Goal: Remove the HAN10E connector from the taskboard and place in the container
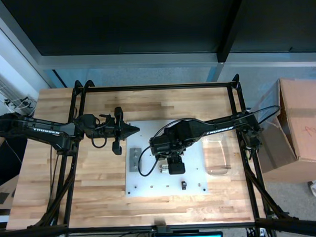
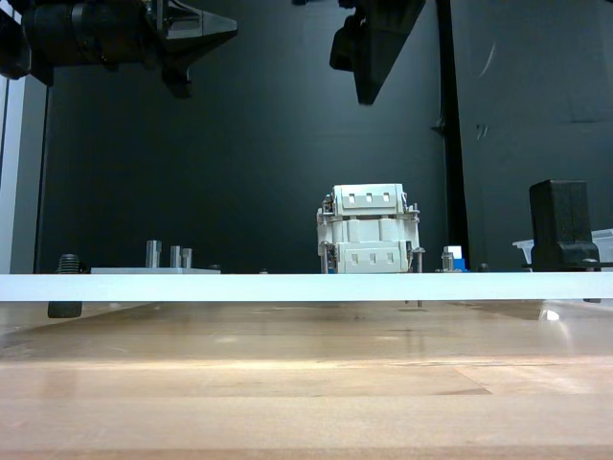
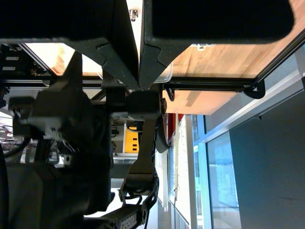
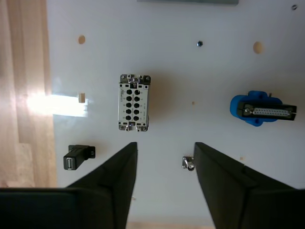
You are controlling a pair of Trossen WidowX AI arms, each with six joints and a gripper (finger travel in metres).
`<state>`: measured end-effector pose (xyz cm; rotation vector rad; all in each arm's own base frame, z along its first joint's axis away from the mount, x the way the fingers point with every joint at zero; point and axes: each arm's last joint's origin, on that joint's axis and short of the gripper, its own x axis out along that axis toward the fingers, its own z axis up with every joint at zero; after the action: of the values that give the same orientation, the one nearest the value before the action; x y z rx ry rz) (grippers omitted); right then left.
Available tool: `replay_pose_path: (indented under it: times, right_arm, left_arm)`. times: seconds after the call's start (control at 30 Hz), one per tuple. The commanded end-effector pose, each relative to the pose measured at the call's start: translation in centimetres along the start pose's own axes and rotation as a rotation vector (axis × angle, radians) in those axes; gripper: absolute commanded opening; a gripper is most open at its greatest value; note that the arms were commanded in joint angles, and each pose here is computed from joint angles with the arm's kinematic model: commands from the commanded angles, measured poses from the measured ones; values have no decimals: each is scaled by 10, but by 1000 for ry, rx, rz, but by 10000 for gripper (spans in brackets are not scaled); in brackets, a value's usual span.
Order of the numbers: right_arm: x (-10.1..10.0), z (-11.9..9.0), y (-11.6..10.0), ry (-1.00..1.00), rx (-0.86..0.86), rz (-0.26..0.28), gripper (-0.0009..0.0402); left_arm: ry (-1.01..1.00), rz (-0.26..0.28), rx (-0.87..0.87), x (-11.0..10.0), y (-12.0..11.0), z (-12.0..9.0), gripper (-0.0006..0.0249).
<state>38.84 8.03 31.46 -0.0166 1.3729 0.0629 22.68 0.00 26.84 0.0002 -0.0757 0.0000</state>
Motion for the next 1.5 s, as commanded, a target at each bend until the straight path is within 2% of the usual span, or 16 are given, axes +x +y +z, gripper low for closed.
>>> replay_pose_path:
  times: [0.03, 0.17, 0.43, 0.6, 0.93, 1.5]
  right_arm:
    - [11, 4, 2, 16, -5, -5, 195]
    - [21, 8, 3, 20, -6, -5, 199]
    - [24, 11, 3, -4, -6, -13, 199]
    - [33, 10, 2, 5, -6, -56, 199]
    - [54, 8, 1, 13, 11, -57, 199]
    - [77, 5, 1, 6, 21, -57, 198]
  left_arm:
    - [0, 0, 0, 0, 0, 0, 0]
    - [-1, 0, 0, 0, 0, 0, 0]
    - [0, 0, 0, 0, 0, 0, 0]
    - [-1, 0, 0, 0, 0, 0, 0]
    - [0, 0, 0, 0, 0, 0, 0]
    - [-1, 0, 0, 0, 0, 0, 0]
